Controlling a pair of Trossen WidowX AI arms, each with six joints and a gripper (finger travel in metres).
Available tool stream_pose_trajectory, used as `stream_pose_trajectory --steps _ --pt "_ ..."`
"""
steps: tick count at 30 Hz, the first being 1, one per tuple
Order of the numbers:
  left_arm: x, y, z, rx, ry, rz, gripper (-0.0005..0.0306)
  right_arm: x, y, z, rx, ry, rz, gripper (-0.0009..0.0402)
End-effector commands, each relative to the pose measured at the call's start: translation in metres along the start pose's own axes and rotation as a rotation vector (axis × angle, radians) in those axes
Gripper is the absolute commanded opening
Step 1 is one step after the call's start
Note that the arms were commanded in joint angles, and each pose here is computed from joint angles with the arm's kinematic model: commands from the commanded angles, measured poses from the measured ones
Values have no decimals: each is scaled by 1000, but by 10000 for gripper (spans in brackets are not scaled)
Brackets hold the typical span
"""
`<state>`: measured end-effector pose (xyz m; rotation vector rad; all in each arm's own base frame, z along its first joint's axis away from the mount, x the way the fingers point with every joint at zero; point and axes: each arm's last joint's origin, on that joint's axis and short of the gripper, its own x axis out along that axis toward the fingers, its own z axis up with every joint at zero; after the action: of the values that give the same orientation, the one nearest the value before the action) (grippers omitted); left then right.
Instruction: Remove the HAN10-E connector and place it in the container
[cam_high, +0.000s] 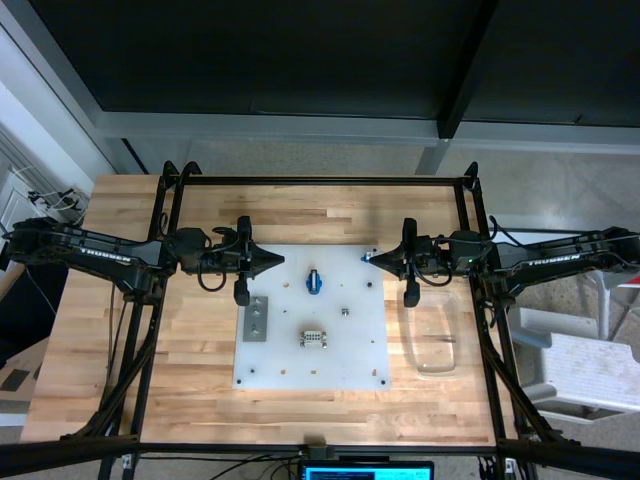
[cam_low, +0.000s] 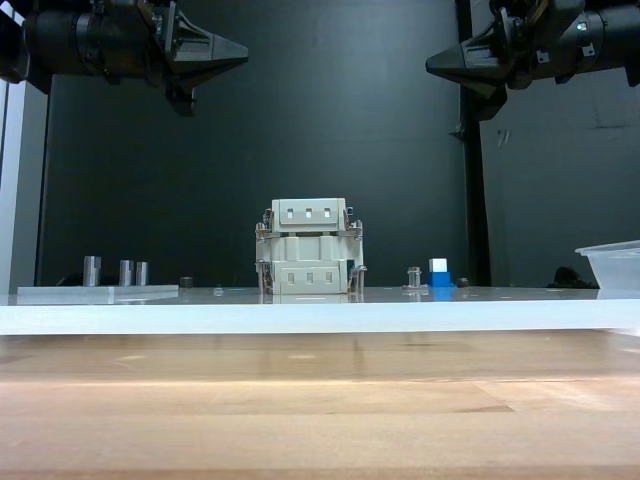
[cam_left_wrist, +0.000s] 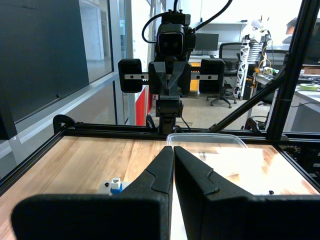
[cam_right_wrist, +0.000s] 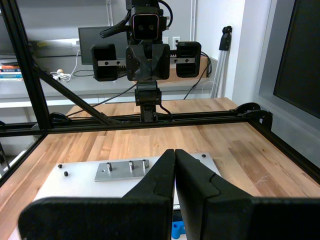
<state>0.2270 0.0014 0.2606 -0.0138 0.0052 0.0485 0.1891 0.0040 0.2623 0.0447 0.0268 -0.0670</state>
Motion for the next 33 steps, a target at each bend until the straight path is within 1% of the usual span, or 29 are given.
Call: stream_pose_trajectory --steps 1,10,16,20,21,24,26,28,33 --pt "0 0 0 0 0 0 0 0 0 1 1 -5 3 0" --pt "0 0 0 0 0 0 0 0 1 1 2 -14 4 0" --pt "0 0 0 0 -1 0 0 0 1 10 4 -44 6 0" --pt "0 0 0 0 0 0 0 1 2 25 19 -52 7 0" --pt "0 0 0 0 -1 0 0 2 2 29 32 -47 7 0" --pt "0 0 0 0 0 0 0 4 3 43 40 -17 7 0" --pt "0 0 0 0 -1 0 0 8 4 51 46 23 8 0" --pt "0 0 0 0 -1 0 0 12 6 57 44 72 26 0" --pt "0 0 0 0 -1 0 0 27 11 69 55 185 34 0"
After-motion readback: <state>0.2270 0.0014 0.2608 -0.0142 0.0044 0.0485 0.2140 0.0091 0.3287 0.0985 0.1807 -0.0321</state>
